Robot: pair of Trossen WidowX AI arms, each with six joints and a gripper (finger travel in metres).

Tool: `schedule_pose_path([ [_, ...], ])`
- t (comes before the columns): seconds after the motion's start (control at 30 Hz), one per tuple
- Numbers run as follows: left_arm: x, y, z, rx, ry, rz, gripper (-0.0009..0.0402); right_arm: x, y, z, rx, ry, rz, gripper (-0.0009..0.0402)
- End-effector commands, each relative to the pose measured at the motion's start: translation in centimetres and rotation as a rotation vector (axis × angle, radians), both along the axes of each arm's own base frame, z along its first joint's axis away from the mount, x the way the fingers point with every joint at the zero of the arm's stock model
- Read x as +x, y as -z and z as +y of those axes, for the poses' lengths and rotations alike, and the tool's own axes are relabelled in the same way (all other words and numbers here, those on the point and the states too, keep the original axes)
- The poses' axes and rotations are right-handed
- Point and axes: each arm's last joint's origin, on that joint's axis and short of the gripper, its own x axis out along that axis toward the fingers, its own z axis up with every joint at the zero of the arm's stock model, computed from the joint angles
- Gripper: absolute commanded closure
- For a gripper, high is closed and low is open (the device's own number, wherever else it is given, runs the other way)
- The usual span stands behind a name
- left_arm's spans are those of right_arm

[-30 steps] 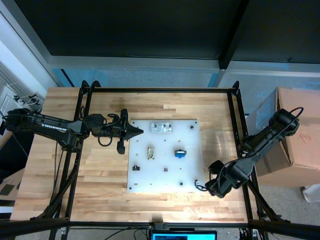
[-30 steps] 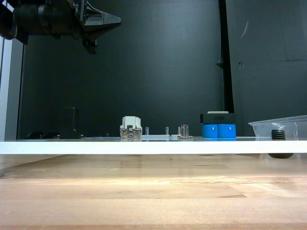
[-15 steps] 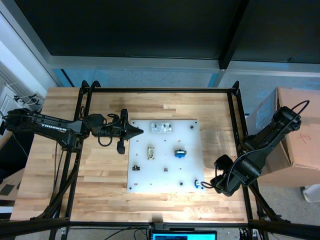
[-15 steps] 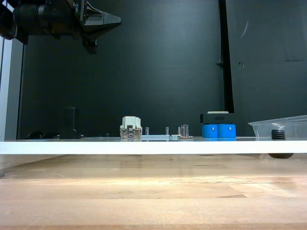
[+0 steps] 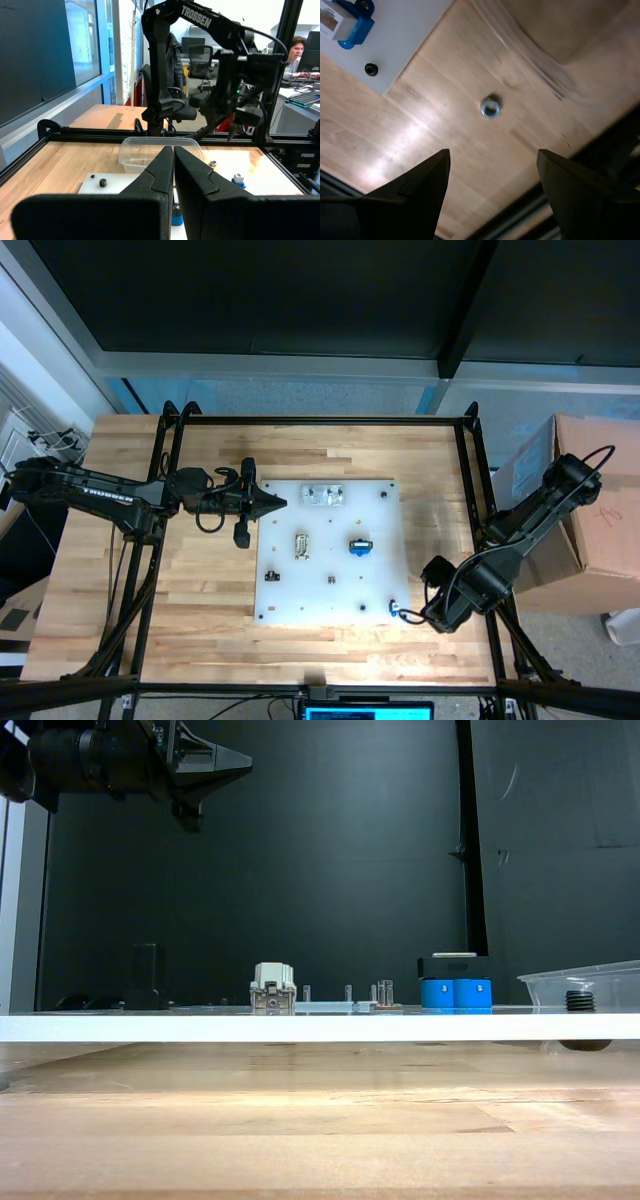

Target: Unfasten the M12 nut and place it in the container

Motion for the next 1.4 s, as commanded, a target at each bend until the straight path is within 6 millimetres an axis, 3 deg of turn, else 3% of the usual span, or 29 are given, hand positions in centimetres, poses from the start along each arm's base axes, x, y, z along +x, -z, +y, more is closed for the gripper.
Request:
schedule_pose_path([
  [0.03, 0.0, 0.0, 0.0, 0.000, 0.000, 0.000, 0.0393, 0.3, 1.2, 0.3, 0.023, -0.022, -0.028, 0.0151],
  [0.57, 0.0, 0.0, 0.0, 0.000, 0.000, 0.000, 0.0393, -0.1, 6.5, -0.1, 0.014, -0.051, -0.032, 0.0151],
  [1.4, 0.0, 0.0, 0.0, 0.000, 0.000, 0.000, 0.0393, -0.9, 8.4, -0.6, 0.004, -0.092, -0.049, 0.0151],
])
